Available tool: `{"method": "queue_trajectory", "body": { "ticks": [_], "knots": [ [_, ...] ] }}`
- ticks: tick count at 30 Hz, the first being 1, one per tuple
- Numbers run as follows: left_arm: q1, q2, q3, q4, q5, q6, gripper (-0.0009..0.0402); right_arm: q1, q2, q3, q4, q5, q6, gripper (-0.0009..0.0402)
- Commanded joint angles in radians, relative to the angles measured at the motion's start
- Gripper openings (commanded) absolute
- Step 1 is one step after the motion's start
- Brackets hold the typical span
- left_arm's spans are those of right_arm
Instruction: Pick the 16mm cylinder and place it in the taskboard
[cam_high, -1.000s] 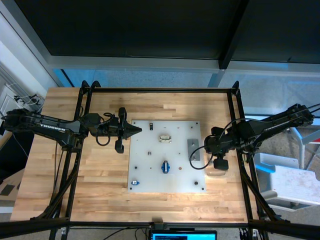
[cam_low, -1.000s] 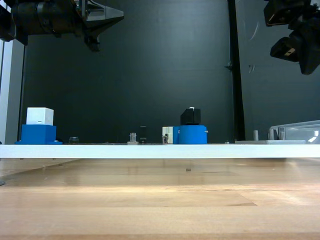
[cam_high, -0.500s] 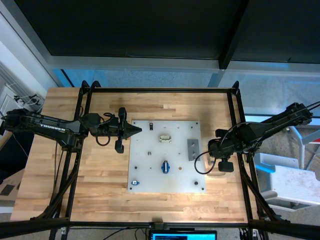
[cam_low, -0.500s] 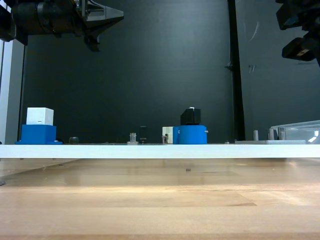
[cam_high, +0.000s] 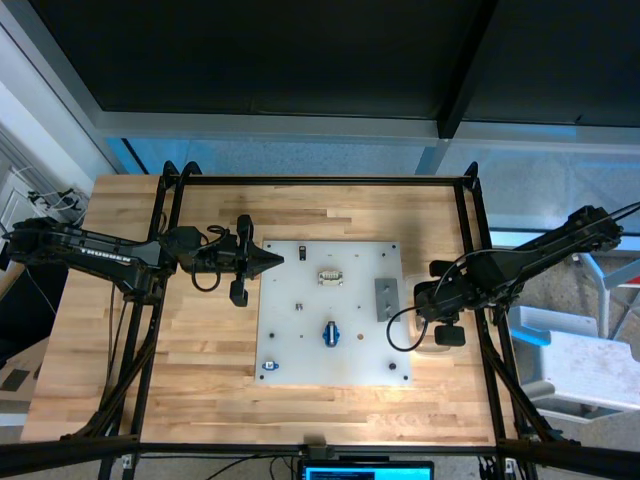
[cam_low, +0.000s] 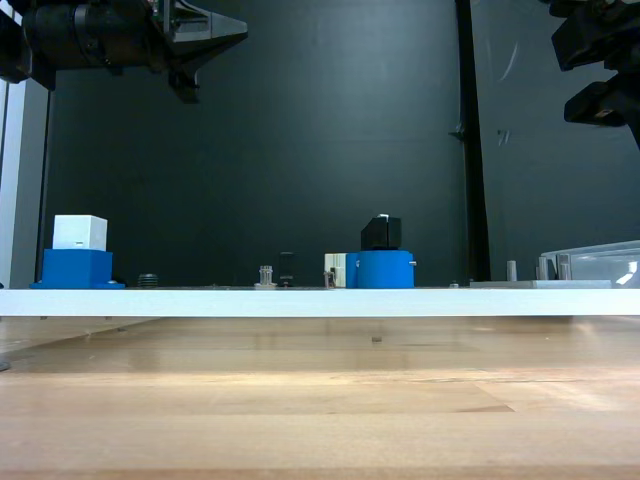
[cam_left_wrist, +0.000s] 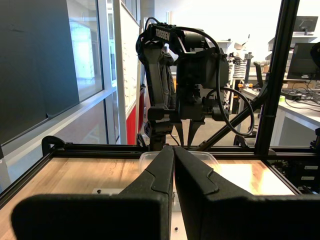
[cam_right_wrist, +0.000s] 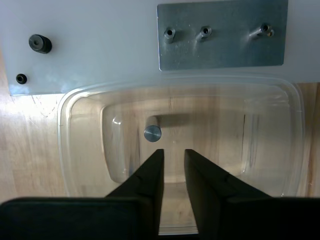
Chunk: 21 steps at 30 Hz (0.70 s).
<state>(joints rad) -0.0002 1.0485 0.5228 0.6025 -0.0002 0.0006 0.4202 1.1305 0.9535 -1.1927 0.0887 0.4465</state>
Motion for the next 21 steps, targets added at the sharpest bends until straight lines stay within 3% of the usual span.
{"method": "queue_trajectory", "body": {
  "ticks": [1, 5, 12, 18, 21],
  "knots": [
    [0.000, 0.000, 0.000, 0.000, 0.000, 0.000, 0.0000, 0.006, 0.012, -0.003, 0.000, 0.000, -0.001, 0.0101],
    [0.000, 0.000, 0.000, 0.000, 0.000, 0.000, 0.0000, 0.014, 0.029, -0.007, 0.003, 0.025, 0.002, 0.0157],
    [0.000, 0.000, 0.000, 0.000, 0.000, 0.000, 0.0000, 0.028, 0.044, -0.031, 0.051, 0.024, 0.001, 0.0235],
    [0.000, 0.000, 0.000, 0.000, 0.000, 0.000, 0.0000, 0.038, 0.044, -0.053, 0.073, 0.027, 0.001, 0.0258],
    [0.000, 0.000, 0.000, 0.000, 0.000, 0.000, 0.0000, 0.039, 0.044, -0.062, 0.082, 0.045, 0.002, 0.0254]
  ]
}}
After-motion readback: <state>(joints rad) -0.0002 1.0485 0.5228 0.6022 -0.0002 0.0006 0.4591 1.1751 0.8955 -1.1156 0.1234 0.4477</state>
